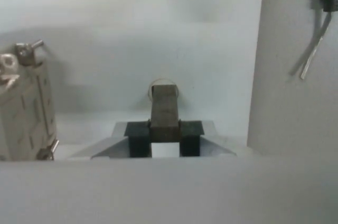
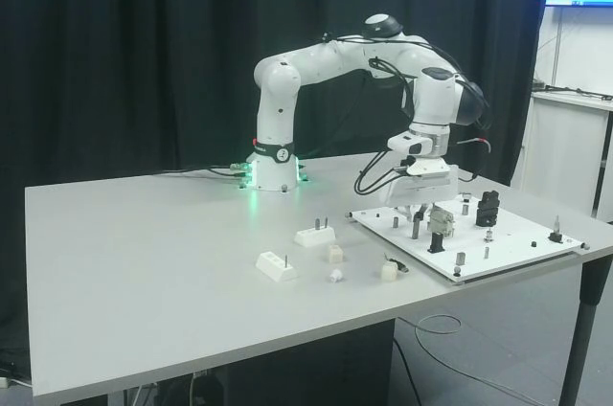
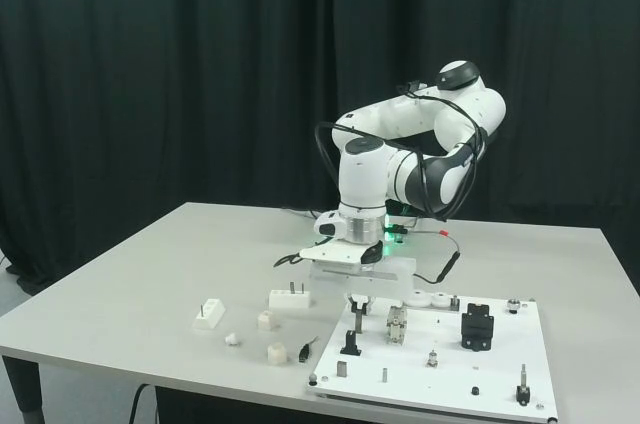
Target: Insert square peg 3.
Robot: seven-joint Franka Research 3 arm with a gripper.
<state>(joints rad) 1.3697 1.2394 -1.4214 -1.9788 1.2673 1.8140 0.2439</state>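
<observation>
My gripper point(image 1: 165, 138) is shut on the square peg point(image 1: 164, 106), a dark grey bar held between the two black fingertips. The peg points down at the white board point(image 1: 132, 49), its far end over a small round mark there. In the first room view the gripper point(image 2: 417, 221) hangs low over the near left part of the white board point(image 2: 517, 243), with the peg point(image 2: 415, 226) close to the surface. The second room view shows the gripper point(image 3: 358, 306) holding the peg point(image 3: 358, 316) just above the board point(image 3: 500, 384).
A metal connector block point(image 1: 24, 108) stands on the board beside the gripper. Black fixtures point(image 3: 477, 327) and small pegs point(image 3: 522, 385) stand on the board. White blocks point(image 2: 316, 235) and small white pieces point(image 2: 335, 254) lie on the grey table point(image 2: 144, 243) beside the board.
</observation>
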